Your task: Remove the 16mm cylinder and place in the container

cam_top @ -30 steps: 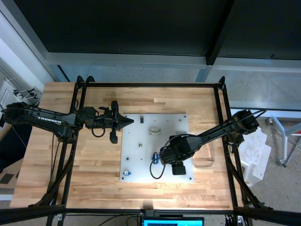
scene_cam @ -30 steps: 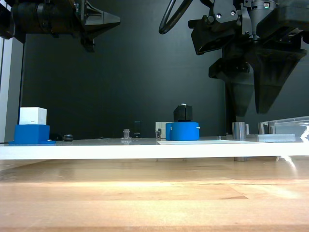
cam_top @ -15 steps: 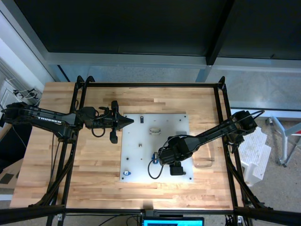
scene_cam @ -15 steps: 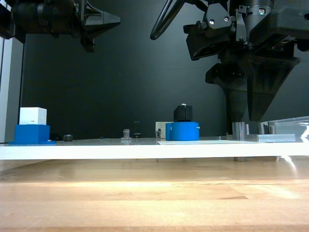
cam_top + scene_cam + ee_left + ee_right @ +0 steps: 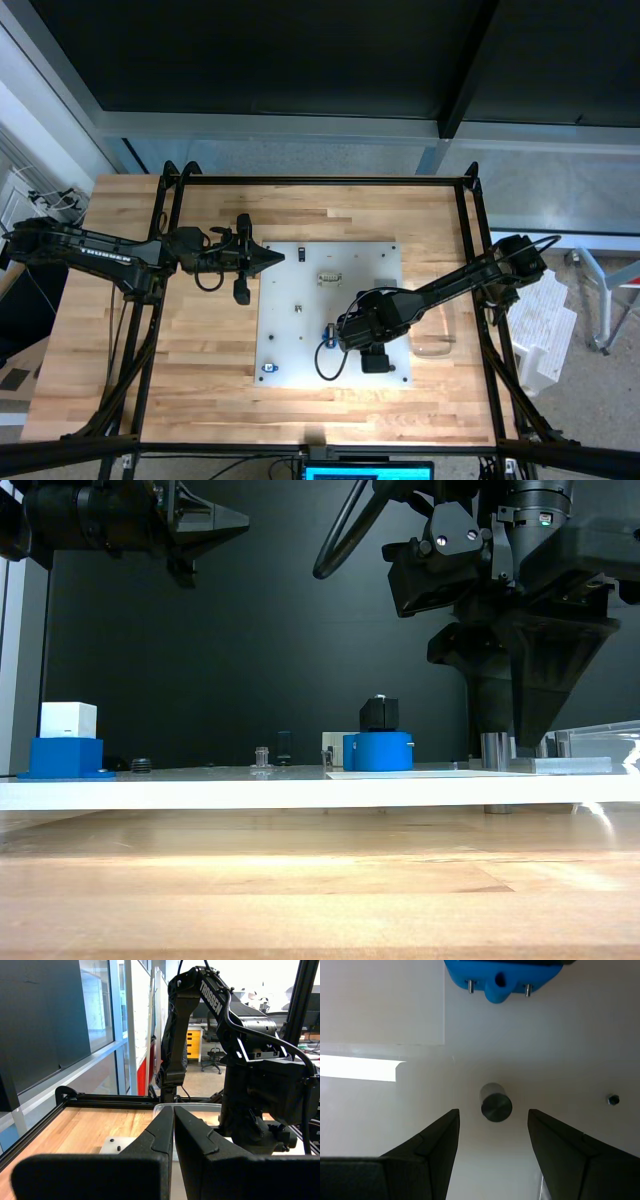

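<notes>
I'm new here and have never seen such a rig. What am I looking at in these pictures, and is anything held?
Two robot arms reach over a wooden table. One picture looks down from above, one level along the table, two come from cameras on the arms. On the table lies a white board with small parts; a clear container sits beside it. The left end effector hangs shut and empty above the board's left edge. The right end effector is open, poised over the 16mm cylinder, not gripping it.
</notes>
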You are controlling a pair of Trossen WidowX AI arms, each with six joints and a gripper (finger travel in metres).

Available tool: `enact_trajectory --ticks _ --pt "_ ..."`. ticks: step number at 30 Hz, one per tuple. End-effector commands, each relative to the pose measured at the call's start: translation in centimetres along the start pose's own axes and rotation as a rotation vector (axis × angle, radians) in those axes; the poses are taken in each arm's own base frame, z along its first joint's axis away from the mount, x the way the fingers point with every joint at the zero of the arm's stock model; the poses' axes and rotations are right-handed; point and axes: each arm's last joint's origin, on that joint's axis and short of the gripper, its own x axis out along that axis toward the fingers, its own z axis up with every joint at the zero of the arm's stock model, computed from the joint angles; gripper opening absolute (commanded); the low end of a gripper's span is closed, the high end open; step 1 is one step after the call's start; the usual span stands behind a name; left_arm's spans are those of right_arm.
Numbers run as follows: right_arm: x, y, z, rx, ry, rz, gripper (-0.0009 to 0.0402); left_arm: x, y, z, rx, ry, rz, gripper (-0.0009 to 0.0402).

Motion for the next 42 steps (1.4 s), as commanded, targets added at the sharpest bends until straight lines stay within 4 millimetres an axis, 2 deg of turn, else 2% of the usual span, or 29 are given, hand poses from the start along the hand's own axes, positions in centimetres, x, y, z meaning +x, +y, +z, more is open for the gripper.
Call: enact_trajectory --ticks 1,11,25,42 --pt "0.0 0.0 0.0 0.001 -0.004 0.001 0.0178 0.0 0.0 0.0 0.000 0.000 0.000 0.0000" --pt "0.3 -0.1 0.0 0.006 -0.013 0.003 0.0129 0.0 0.0 0.0 0.000 0.000 0.000 0.0000" --pt "0.3 -0.8 0.3 0.043 -0.021 0.002 -0.0003 0.0 0.0 0.0 0.000 0.000 0.000 0.0000" --pt "0.3 -1.6 0.5 0.076 -0.014 0.019 0.0000 0.0 0.0 0.0 0.000 0.000 0.000 0.0000"
